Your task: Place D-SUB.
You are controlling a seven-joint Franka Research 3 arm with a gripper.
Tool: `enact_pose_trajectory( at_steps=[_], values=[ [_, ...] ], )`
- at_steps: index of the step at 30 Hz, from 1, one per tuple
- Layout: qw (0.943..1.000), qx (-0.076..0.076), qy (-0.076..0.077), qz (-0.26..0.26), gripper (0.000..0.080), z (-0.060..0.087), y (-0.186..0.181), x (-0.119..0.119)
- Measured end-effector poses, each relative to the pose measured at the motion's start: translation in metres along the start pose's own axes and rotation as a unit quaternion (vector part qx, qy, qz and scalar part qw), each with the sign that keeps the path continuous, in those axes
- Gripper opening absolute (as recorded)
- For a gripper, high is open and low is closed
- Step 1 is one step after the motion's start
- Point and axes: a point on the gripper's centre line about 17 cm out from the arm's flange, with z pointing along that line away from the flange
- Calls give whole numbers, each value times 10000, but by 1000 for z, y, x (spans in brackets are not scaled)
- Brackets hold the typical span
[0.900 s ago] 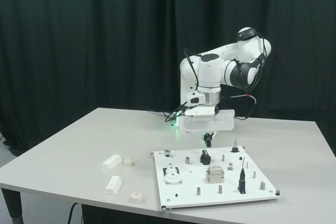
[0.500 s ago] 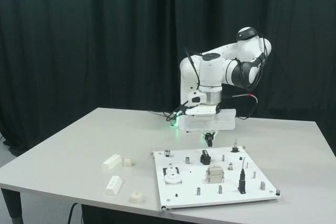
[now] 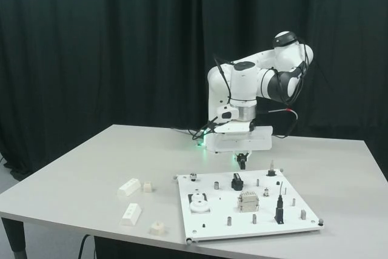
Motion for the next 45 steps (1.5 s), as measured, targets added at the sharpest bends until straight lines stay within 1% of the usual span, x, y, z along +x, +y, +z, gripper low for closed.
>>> enact_pose_trajectory(
  at_steps=[17,22,31,39,45],
  values=[
    [9999,-91,75,-49,155,0,5,0],
    [9998,-148,134,27,155,-1,11,1],
    [9986,-349,341,227,155,-5,38,9],
    [9962,-532,541,429,155,-11,71,21],
    [9945,-659,680,445,155,-13,99,32]
  ],
)
